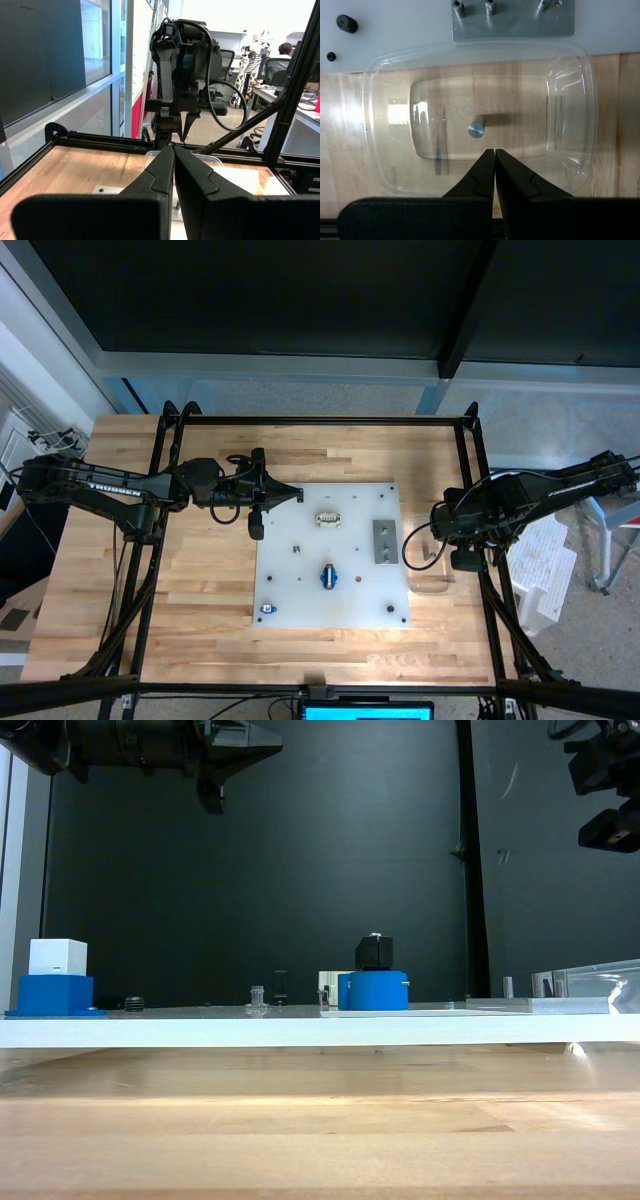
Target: Pick the 16mm cylinder and install on the taskboard
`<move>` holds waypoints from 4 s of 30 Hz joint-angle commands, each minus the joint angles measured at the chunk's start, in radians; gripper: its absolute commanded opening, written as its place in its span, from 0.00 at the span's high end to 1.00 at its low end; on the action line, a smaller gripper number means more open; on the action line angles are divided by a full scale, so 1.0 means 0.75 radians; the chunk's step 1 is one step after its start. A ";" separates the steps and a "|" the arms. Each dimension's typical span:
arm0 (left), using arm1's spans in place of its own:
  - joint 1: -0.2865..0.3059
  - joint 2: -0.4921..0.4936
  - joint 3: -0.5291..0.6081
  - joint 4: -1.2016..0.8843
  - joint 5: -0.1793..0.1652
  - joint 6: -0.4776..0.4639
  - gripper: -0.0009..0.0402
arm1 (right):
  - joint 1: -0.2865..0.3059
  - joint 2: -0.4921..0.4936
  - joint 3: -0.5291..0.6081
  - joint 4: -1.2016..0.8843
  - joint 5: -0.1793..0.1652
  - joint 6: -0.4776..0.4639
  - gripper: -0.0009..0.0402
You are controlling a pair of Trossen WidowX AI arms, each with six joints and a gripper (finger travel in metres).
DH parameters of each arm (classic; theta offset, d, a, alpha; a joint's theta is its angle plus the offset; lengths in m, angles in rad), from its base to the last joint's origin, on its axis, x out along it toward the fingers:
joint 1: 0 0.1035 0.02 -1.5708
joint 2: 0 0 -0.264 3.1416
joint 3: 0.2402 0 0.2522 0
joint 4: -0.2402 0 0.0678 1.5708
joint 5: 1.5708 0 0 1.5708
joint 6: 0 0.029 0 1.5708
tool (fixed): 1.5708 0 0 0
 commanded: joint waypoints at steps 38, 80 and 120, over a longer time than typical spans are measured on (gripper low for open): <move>0.001 0.001 0.000 0.000 0.000 0.000 0.98 | 0.081 0.117 -0.261 0.225 0.025 0.043 0.54; 0.001 0.001 0.000 0.000 0.000 0.000 0.98 | 0.131 0.223 -0.320 0.350 0.025 0.045 0.54; 0.001 0.001 0.000 0.000 0.000 0.000 0.98 | 0.143 0.223 -0.335 0.366 0.041 0.039 0.61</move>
